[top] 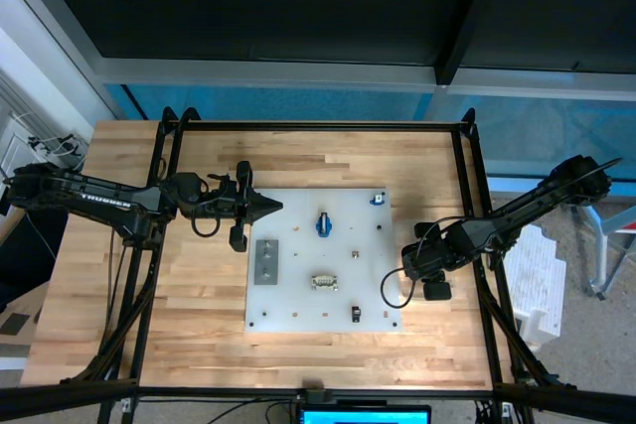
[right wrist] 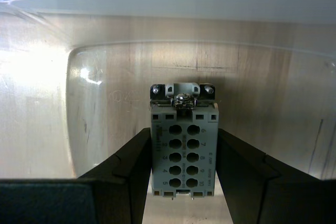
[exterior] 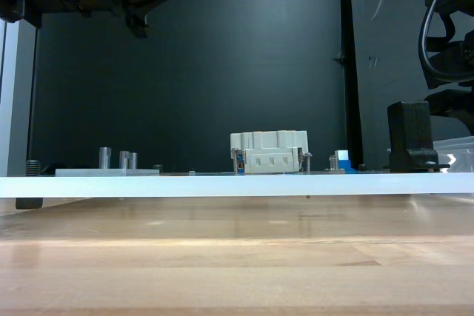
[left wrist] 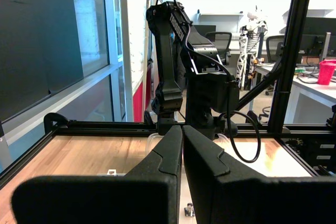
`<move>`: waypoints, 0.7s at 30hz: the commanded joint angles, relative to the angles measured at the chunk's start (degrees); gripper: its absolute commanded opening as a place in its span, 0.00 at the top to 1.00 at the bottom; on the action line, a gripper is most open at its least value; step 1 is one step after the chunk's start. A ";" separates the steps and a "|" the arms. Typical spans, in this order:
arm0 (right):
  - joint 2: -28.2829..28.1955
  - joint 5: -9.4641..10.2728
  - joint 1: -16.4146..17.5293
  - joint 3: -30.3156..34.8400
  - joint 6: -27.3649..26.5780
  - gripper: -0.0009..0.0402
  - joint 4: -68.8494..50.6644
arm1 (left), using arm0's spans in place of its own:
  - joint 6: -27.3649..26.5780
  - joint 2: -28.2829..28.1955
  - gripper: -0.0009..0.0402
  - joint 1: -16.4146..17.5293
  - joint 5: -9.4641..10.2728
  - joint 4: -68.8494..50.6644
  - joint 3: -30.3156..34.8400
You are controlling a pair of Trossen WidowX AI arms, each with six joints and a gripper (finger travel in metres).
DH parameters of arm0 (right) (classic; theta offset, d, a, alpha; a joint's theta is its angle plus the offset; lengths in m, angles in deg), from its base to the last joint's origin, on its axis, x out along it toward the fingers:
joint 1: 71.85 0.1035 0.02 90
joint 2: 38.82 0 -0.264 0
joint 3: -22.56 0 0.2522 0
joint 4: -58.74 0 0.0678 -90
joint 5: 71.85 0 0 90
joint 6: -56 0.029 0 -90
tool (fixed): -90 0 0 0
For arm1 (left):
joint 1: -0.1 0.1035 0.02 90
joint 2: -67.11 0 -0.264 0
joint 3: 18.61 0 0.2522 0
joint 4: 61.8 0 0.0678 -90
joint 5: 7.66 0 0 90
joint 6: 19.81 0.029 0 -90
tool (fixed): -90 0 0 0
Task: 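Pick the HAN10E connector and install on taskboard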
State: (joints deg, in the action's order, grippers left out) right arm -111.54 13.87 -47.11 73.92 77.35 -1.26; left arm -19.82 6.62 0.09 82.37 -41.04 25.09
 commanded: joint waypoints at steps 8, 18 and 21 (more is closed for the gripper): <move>2.32 0.42 -0.02 6.95 0.22 0.91 -7.93 | 0.02 0.00 0.98 0.02 -0.02 0.00 0.02; 2.91 1.07 -0.07 17.57 0.28 0.91 -18.21 | 0.02 0.00 0.98 0.00 -0.02 0.00 0.02; 2.89 1.07 -0.11 19.23 0.39 0.91 -19.63 | 0.02 0.00 0.98 0.00 -0.02 0.00 0.02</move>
